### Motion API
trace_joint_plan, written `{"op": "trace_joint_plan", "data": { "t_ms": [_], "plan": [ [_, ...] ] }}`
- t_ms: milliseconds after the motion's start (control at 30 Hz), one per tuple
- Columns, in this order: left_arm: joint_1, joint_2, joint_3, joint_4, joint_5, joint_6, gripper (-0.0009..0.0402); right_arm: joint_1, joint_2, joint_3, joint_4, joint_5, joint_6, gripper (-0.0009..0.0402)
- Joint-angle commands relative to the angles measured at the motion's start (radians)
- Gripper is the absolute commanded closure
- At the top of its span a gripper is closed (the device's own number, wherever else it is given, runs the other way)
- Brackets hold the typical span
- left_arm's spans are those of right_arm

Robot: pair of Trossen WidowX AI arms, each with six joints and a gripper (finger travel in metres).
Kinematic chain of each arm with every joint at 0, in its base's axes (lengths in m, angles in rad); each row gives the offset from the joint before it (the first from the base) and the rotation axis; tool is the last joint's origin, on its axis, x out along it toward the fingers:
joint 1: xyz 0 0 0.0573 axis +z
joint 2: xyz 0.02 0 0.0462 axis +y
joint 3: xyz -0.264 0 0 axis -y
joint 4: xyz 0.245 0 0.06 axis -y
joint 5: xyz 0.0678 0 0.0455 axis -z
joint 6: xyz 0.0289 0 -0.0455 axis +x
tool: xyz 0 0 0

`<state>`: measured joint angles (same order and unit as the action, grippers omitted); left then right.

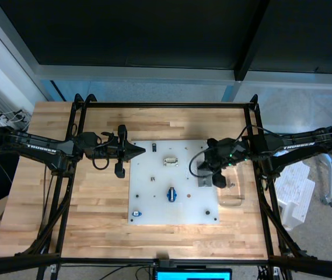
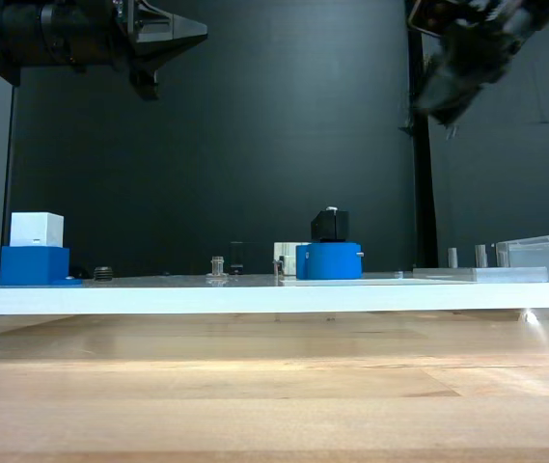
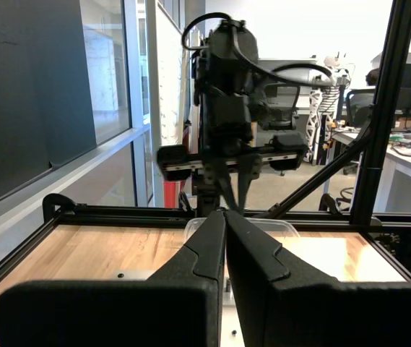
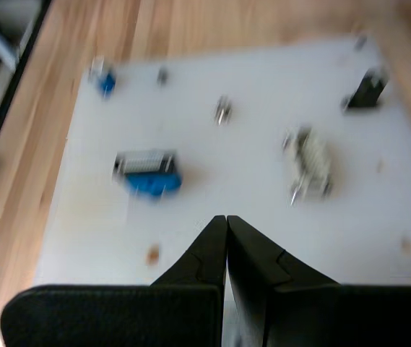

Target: Pick the 16mm cylinder and install on the taskboard

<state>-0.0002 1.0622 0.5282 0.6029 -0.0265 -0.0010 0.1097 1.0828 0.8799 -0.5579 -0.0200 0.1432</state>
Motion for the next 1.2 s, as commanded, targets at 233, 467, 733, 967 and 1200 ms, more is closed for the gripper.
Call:
{"op": "trace_joint_plan", "data": {
  "t_ms": [233, 467, 733, 967, 1200],
  "plan": [
    [0.000, 0.000, 0.000, 0.000, 0.000, 0.000, 0.0393, 0.087, -0.001, 0.043, -0.310, 0.001, 0.041, 0.0393],
    [0.000, 0.000, 0.000, 0.000, 0.000, 0.000, 0.0393, 0.150, -0.001, 0.037, -0.458, 0.044, 0.108, 0.0371],
    [0.000, 0.000, 0.000, 0.000, 0.000, 0.000, 0.0393, 0.227, -0.003, 0.009, -0.560, 0.058, 0.191, 0.0276],
    [0.000, 0.000, 0.000, 0.000, 0.000, 0.000, 0.0393, 0.279, -0.018, -0.057, -0.560, 0.084, 0.240, 0.0190],
    [0.000, 0.000, 0.000, 0.000, 0.000, 0.000, 0.0393, 0.302, -0.036, -0.133, -0.537, 0.107, 0.298, 0.0148]
  ]
}}
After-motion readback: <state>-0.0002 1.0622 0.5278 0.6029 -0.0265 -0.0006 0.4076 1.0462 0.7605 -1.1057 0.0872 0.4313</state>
